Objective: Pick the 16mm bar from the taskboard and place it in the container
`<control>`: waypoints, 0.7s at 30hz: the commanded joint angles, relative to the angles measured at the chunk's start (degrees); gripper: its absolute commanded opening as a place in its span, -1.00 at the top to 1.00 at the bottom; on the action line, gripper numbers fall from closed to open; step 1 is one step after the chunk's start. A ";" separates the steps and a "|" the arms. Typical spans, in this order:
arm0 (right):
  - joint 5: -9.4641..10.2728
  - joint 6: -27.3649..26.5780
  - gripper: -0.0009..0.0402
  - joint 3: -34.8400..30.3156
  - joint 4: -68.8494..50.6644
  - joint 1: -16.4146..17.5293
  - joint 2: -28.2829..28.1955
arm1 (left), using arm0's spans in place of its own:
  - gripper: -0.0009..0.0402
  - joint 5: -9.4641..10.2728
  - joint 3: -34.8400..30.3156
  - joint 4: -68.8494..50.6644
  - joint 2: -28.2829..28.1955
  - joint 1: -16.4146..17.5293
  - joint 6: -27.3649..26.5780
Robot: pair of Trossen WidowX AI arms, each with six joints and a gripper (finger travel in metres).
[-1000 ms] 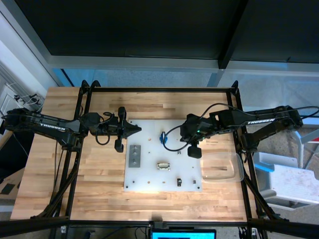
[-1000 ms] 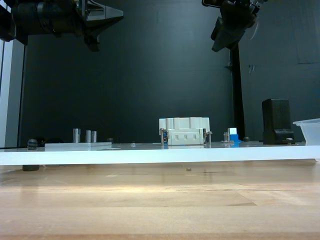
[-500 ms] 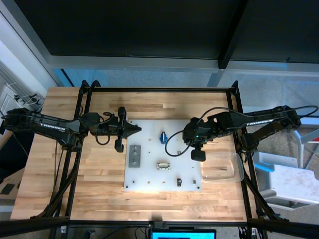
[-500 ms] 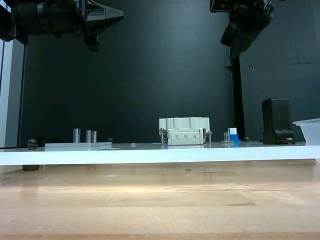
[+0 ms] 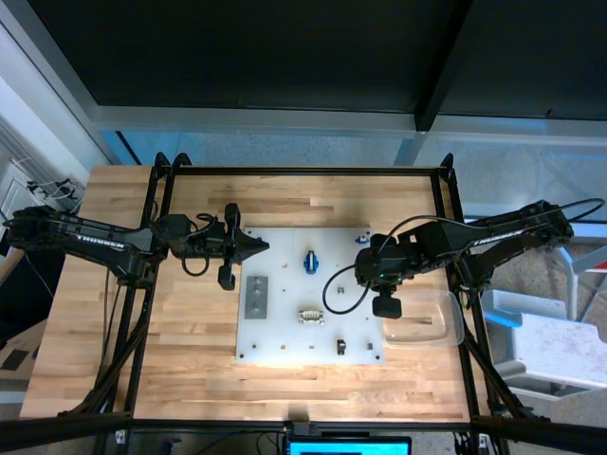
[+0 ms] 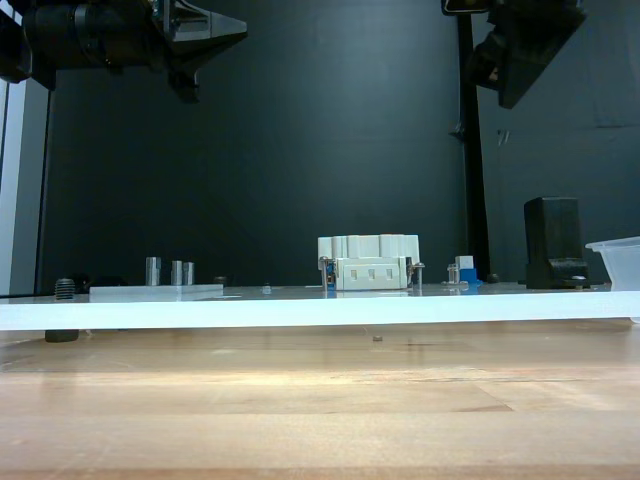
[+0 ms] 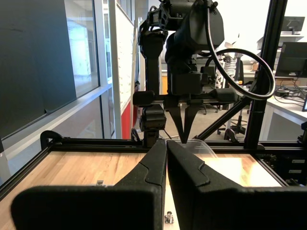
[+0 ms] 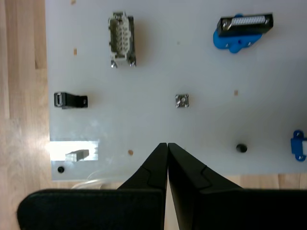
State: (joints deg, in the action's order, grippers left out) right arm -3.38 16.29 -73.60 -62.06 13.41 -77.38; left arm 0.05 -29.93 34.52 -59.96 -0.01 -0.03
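The white taskboard (image 5: 285,332) lies mid-table, with a grey block (image 5: 257,296) on its left part. Short metal bars (image 6: 153,270) stand on that block in the low view; I cannot tell which is the 16mm bar. The clear container (image 5: 424,318) sits just off the board's right edge, and its rim (image 6: 620,250) shows in the low view. My right gripper (image 5: 366,275) hangs high over the board's right part, pointing down, shut (image 8: 167,144) with nothing visible between its fingers. My left gripper (image 5: 261,246) is parked shut (image 7: 166,143) above the board's far left corner.
On the board are a blue knob (image 5: 310,261), a metal connector (image 5: 309,316), a black fitting (image 5: 340,344) and a small blue piece (image 5: 363,237). A black frame (image 5: 303,172) rings the wooden table.
My right gripper has moved right and toward the near edge, from beside the blue knob to the board's right part next to the container. The left arm has not moved.
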 commanded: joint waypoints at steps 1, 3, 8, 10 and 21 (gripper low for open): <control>-0.02 1.11 0.96 0.00 -0.57 0.90 0.00 | 0.96 -0.02 -0.02 0.02 -0.02 0.02 0.02; 0.00 1.49 0.96 0.00 -0.81 1.53 0.00 | 0.96 -0.02 -0.02 0.02 -0.02 0.00 0.02; -0.02 2.97 0.96 0.00 -1.25 3.74 -0.63 | 0.96 -0.02 -0.02 0.04 -0.02 0.02 0.02; -0.02 3.52 0.96 0.00 -1.44 4.79 -0.94 | 0.96 -0.02 -0.02 0.02 -0.02 0.00 0.02; 0.00 7.82 0.96 0.00 -1.49 8.70 -1.90 | 0.96 -0.02 -0.02 0.02 -0.02 0.00 0.02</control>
State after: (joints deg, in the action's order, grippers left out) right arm -3.38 23.75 -73.60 -63.57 21.54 -79.29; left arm 0.05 -29.95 34.54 -59.96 -0.01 -0.03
